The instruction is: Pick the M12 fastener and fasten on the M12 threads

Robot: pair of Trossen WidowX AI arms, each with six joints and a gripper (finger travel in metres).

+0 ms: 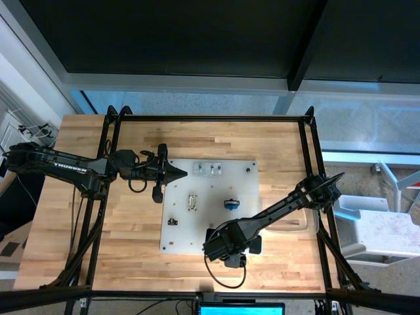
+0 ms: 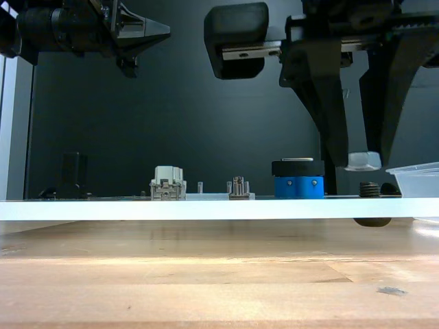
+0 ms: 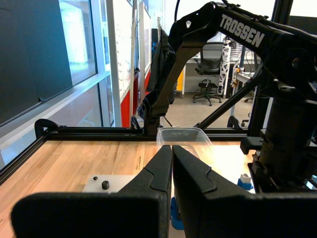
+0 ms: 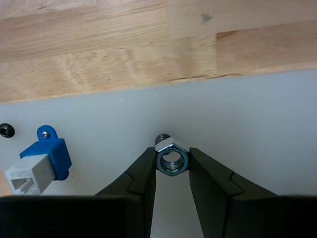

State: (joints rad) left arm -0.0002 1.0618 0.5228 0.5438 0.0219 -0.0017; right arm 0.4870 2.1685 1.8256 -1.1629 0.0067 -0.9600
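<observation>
My right gripper (image 2: 362, 154) hangs over the near right edge of the white board (image 1: 190, 226), shut on the small silver M12 nut (image 2: 362, 161). In the right wrist view the nut (image 4: 171, 162) sits pinched flat between the two fingers. The black ribbed stud (image 2: 370, 188) stands bare just below the nut, a small gap apart from it. In the high view the right gripper (image 1: 235, 254) hides both nut and stud. My left gripper (image 1: 184, 172) is parked high over the board's far left edge, shut on nothing, as the left wrist view (image 3: 172, 153) shows.
A clear tray (image 1: 292, 223) lies just right of the board, behind the stud in the low view. A blue-topped part (image 2: 298, 179), a grey connector (image 2: 168, 185) and a small silver piece (image 2: 238, 188) stand on the board. A black post (image 2: 73, 171) stands at its left.
</observation>
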